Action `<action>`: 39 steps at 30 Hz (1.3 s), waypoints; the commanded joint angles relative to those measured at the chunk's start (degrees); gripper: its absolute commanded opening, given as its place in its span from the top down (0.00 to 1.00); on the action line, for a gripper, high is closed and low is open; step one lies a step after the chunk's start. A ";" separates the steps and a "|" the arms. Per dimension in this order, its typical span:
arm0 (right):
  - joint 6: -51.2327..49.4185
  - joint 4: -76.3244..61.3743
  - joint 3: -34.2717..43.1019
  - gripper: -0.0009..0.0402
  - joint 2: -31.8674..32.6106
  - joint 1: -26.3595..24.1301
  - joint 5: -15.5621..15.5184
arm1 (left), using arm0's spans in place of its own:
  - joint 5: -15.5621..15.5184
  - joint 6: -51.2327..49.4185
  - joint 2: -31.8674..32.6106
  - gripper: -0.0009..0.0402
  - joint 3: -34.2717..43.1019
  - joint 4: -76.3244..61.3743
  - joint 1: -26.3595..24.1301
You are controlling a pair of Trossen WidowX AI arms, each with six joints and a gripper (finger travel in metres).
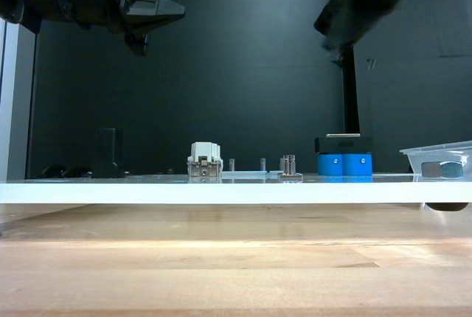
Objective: Pick the M12 nut and place it on its threads and fasten
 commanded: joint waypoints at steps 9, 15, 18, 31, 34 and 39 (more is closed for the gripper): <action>-7.50 19.34 -9.09 0.98 -13.81 -14.38 -6.60 | 0.02 0.02 0.02 0.98 0.02 0.04 0.00; -8.44 33.51 -15.93 0.98 -18.93 -17.42 -6.51 | 0.02 0.02 0.02 0.98 0.02 0.02 0.00; -8.44 39.08 -18.56 0.98 -20.13 -17.42 -6.56 | 0.02 0.02 0.02 0.98 0.02 0.02 0.00; -6.97 52.74 -27.19 0.98 -22.01 -15.50 -6.49 | 0.02 0.02 0.02 0.98 0.02 0.02 0.00; -6.88 56.98 -29.68 0.98 -22.01 -15.23 -6.49 | 0.02 0.02 0.02 0.98 0.02 0.02 0.00; -6.91 60.70 -32.54 0.98 -22.01 -15.19 -6.49 | 0.02 0.02 0.02 0.98 0.02 0.00 0.00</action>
